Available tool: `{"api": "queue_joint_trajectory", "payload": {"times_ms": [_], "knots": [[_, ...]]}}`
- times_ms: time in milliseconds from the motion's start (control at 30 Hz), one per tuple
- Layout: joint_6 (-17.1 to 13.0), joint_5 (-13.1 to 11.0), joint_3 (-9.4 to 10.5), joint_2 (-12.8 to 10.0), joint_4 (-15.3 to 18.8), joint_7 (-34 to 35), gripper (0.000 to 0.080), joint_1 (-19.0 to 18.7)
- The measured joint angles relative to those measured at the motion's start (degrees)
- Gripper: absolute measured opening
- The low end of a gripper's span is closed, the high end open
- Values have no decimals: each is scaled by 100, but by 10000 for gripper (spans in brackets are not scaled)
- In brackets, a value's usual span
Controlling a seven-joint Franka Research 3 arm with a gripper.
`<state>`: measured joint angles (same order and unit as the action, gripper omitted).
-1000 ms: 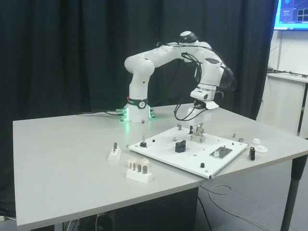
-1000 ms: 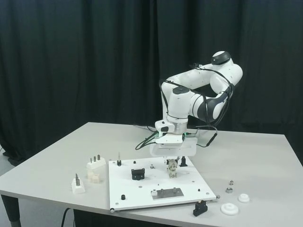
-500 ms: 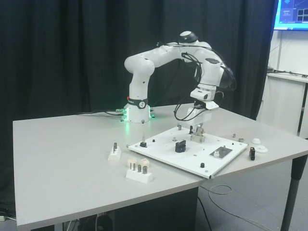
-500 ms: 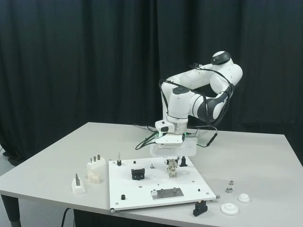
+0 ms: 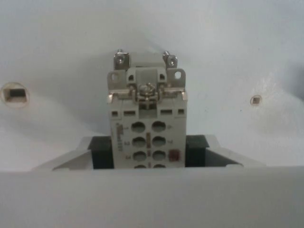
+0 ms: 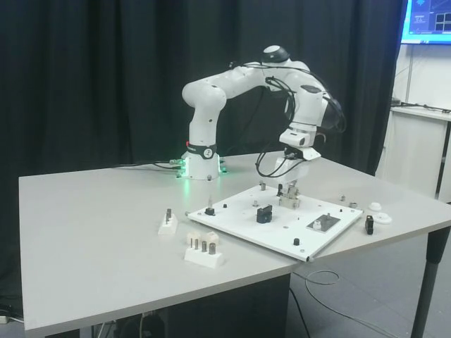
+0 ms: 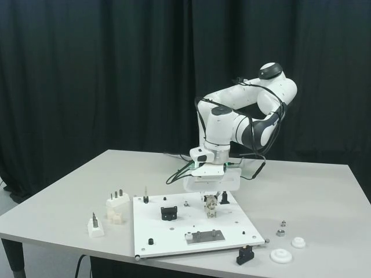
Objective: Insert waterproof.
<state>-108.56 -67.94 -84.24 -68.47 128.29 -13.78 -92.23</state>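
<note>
The white robot arm (image 6: 296, 105) has risen a little, so its pincer (image 7: 211, 194) now hangs slightly higher above the grey connector block (image 7: 211, 208) on the white board (image 7: 174, 240).

Two room views share table (image 6: 84, 218); wrist view close, downward.

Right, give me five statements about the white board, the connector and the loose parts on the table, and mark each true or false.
1. The connector stands upright on the white board. True.
2. The tool hangs directly above the connector. True.
3. The connector lies on the grey table, off the board. False: it is on the board.
4. Two white discs lie on the table beside the board. True.
5. The arm's base shows no light. False: it glows green.
</note>
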Motion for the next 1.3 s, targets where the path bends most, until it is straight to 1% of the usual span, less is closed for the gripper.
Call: {"api": "queue_joint_trajectory", "payload": {"times_ms": [567,1300], "knots": [[-18,-33,-1,1,26,-17,310,-1],[35,-94,-18,6,41,-6,310,-4]]}}
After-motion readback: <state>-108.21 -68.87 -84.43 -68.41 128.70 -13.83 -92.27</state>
